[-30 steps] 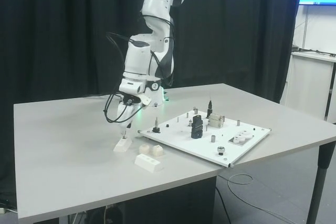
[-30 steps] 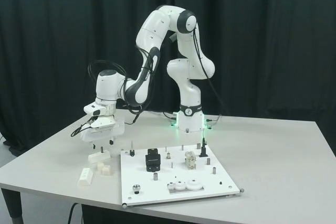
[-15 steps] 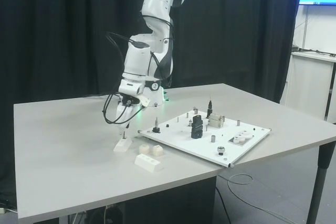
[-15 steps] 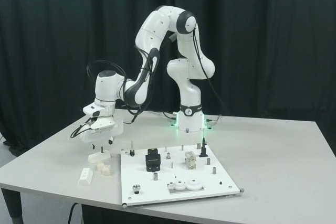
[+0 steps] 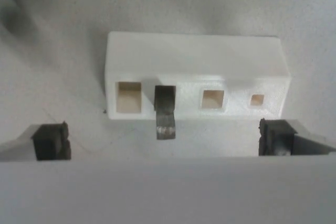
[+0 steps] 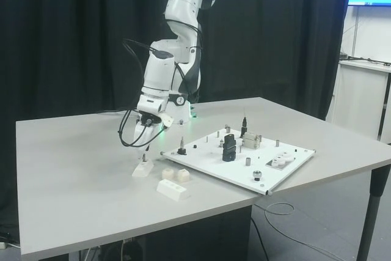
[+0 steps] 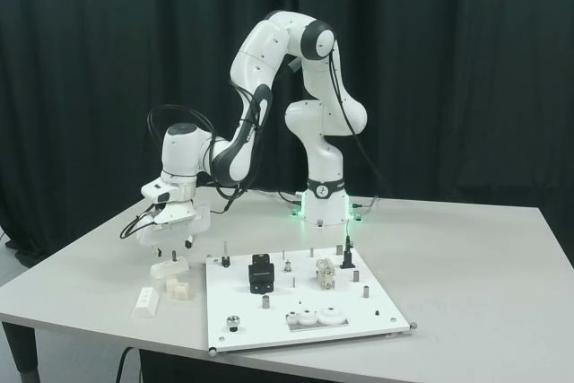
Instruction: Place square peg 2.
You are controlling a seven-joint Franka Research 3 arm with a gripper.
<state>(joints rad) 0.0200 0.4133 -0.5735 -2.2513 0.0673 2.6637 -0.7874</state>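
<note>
A white holder block [image 5: 195,77] with several square holes lies on the grey table. A grey square peg [image 5: 165,110] stands upright in its second hole. My gripper [image 5: 163,140] hangs straight above it, open, with the black fingertips [image 5: 50,141] wide apart and nothing held. In the room views the block [image 6: 142,170] [image 7: 169,267] sits just left of the white board, the peg [image 6: 144,158] [image 7: 172,254] sticks up from it, and the gripper [image 6: 146,143] [image 7: 170,239] is a short way over the peg, not touching it.
A white assembly board [image 6: 287,172] [image 7: 359,325] with black and grey parts lies to the right of the block. Two small white cubes [image 6: 174,174] [image 7: 179,290] and a longer white block [image 6: 172,189] [image 7: 146,301] sit near the table's front edge.
The gripper has risen a little and drawn away from the holder block. The peg stays standing in its hole.
</note>
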